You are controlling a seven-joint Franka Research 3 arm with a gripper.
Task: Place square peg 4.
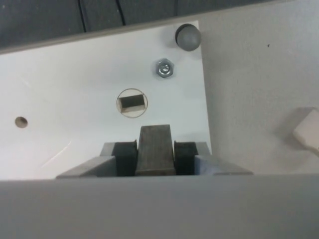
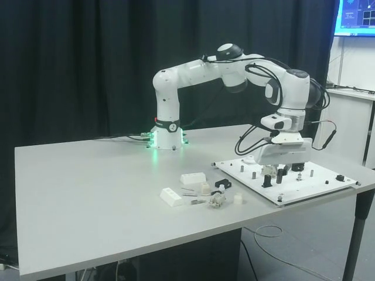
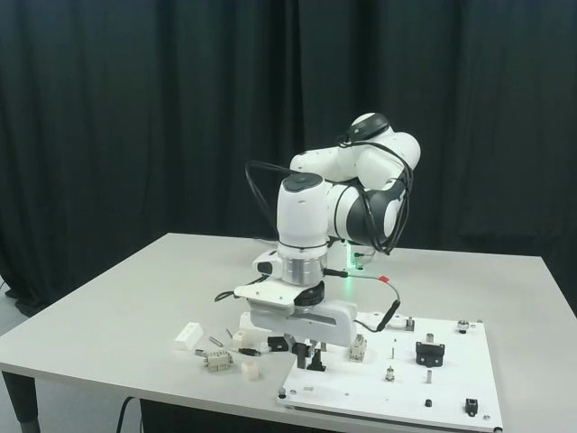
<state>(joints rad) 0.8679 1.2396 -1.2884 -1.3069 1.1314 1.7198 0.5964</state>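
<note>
In the wrist view a dark grey square peg (image 1: pixel 155 149) stands between my two fingers, with the gripper (image 1: pixel 155 158) shut on it. Just beyond the peg's tip lies a square hole in a round recess (image 1: pixel 132 102) of the white board (image 1: pixel 65 104). The peg hangs over the board, short of the hole and not in it. From the second room view the gripper (image 3: pixel 307 354) hovers over the near left corner of the board (image 3: pixel 451 388), peg pointing down. The first room view shows the same gripper (image 2: pixel 280 171) low over the board (image 2: pixel 304 190).
A hex nut (image 1: pixel 164 68) and a black rubber knob (image 1: pixel 188 37) sit by the board's corner near the hole. Several upright pins and fixtures (image 3: pixel 429 353) stand on the board. White and grey loose parts (image 2: pixel 196 191) lie on the table beside it.
</note>
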